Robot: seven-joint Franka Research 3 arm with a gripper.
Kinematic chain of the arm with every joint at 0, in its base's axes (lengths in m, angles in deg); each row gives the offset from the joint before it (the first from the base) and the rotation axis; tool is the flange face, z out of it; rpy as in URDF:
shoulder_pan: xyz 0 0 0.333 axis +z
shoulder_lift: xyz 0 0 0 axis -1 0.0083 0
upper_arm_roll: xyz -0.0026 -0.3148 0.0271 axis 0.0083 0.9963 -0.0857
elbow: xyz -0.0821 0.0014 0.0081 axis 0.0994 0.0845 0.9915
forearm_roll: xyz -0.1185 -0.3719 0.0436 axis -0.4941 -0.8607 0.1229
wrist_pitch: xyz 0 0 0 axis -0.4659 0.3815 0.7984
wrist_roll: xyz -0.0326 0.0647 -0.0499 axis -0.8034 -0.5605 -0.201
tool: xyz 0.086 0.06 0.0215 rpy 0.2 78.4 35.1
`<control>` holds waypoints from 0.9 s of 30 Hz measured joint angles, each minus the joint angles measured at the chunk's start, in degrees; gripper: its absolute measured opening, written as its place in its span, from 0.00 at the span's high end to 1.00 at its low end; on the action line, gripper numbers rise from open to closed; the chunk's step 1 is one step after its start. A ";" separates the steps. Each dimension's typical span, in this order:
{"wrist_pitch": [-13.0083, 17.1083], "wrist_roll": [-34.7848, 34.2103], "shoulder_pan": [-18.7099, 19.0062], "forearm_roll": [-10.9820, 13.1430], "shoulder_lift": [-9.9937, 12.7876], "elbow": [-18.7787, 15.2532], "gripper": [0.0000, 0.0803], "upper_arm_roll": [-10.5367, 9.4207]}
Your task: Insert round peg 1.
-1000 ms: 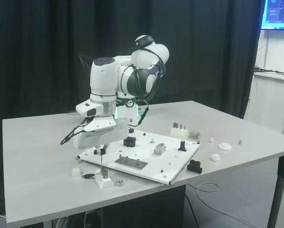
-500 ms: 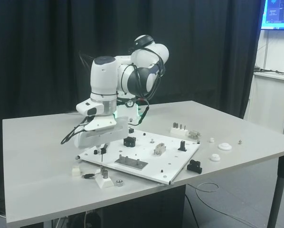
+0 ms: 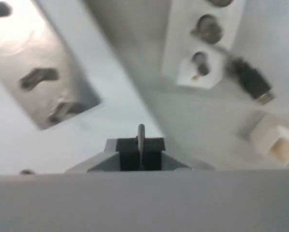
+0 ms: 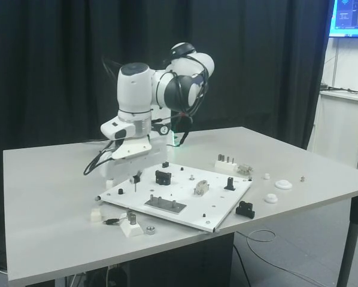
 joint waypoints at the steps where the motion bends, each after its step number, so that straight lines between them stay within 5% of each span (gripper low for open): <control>1: -0.91 -0.16 0.26 0.00 0.00 0.03 0.98 0.44; 16: -13.17 -2.85 6.18 0.01 0.02 -1.29 0.98 6.98; 27: -15.72 -3.09 14.95 0.18 0.19 -9.77 0.98 11.18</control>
